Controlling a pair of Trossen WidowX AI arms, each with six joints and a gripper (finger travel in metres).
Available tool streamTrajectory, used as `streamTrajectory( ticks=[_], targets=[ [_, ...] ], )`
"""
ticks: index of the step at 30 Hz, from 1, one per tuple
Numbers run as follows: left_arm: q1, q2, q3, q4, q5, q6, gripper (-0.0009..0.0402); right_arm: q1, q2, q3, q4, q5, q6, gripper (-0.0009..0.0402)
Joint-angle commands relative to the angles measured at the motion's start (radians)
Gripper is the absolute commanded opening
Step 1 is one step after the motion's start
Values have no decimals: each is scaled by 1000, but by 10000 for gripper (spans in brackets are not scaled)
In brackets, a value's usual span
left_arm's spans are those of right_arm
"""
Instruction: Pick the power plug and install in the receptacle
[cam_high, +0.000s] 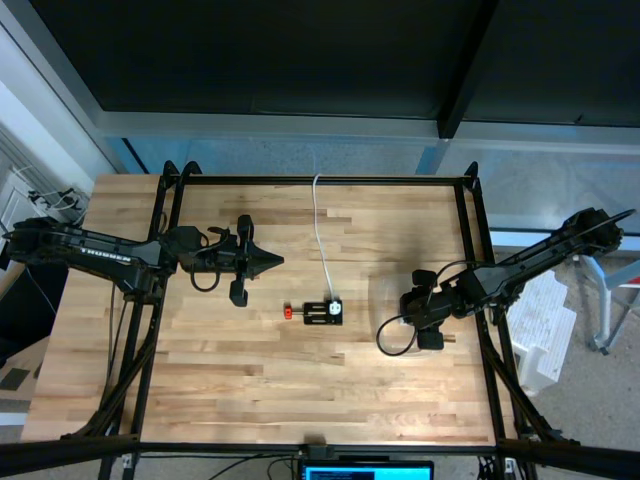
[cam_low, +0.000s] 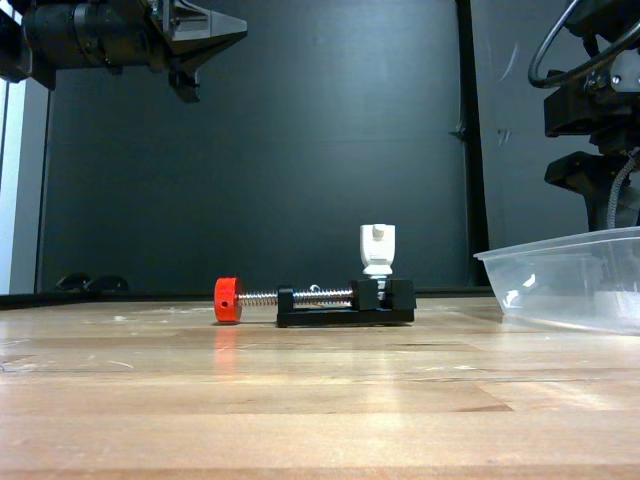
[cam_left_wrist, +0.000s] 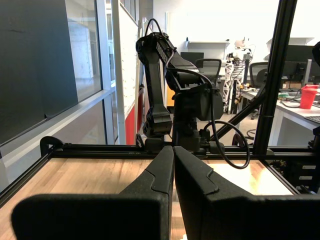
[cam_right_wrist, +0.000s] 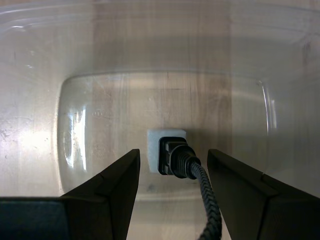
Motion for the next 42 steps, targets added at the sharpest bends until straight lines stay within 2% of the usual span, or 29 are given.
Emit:
streamTrajectory(
  ticks=[1, 28, 42],
  targets=[
    [0, 0, 0, 0, 0, 0, 0, -1, 0, -5, 2, -2, 15, 172],
    [0, 0, 0, 0, 0, 0, 0, -1, -1, -5, 7, -1, 10, -1],
    [0, 0, 0, 0, 0, 0, 0, -1, -24, 23, -38, 1, -8, 0]
  ],
)
